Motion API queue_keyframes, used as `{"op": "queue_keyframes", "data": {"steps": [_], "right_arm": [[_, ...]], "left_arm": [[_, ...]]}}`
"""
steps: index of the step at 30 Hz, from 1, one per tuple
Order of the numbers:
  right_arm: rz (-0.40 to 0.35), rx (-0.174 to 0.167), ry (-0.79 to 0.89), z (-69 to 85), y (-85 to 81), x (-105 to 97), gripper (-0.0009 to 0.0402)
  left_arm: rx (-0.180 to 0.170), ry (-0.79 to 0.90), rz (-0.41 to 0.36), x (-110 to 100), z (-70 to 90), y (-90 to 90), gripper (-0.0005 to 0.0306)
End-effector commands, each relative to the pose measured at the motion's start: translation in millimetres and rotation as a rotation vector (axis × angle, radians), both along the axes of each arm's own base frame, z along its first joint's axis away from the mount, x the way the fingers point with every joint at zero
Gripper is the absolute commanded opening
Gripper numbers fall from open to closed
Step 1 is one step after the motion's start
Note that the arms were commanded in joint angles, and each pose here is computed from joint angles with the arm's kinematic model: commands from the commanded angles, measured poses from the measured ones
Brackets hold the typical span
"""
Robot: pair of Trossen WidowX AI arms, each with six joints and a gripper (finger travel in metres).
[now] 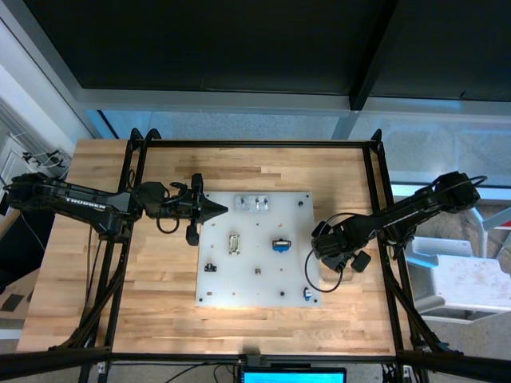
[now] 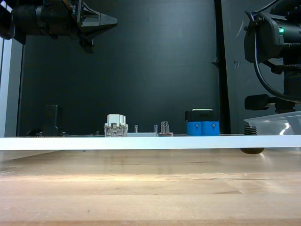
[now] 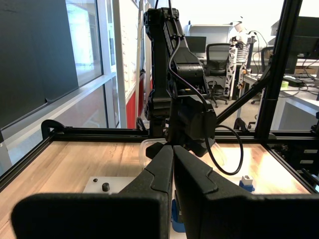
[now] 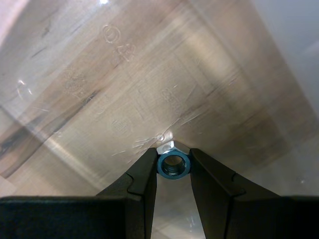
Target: Pick the M12 fastener and fasten on the M12 threads
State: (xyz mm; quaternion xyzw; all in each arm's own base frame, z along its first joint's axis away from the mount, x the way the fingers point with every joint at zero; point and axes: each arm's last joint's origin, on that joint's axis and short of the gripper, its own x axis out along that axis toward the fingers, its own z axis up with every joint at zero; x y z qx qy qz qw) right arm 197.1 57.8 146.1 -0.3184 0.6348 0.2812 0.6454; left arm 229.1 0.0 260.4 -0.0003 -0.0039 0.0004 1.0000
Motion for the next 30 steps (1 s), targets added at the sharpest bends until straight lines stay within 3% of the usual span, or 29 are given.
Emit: {"op": "queue_keyframes", "data": {"steps": [1, 5, 9, 17, 20, 30], "right_arm": [[0.001, 0.001, -0.010, 9.5, 0.9, 3, 0.0007], [0.003, -0.006, 0.012, 25.5, 1.9, 6, -0.0001], [0.056, -0.013, 0.035, 47.0, 4.0, 11, 0.0001], [0.317, -0.017, 0.037, 85.8, 15.7, 32, 0.0000], [0.385, -0.021, 0.058, 92.7, 21.4, 43, 0.0000], [0.452, -0.021, 0.050, 100.6, 50.5, 76, 0.0000]], "left_arm": [[0.000, 0.000, -0.001, 0, 0.1, 0.0, 0.0000], [0.000, 0.000, 0.000, 0, 0.1, 0.0, 0.0000], [0.000, 0.000, 0.000, 0, 0.1, 0.1, 0.0000], [0.000, 0.000, 0.000, 0, 0.1, 0.0, 0.0000], [0.000, 0.000, 0.000, 0, 0.1, 0.0, 0.0000], [0.000, 0.000, 0.000, 0, 0.1, 0.0, 0.0000]]}}
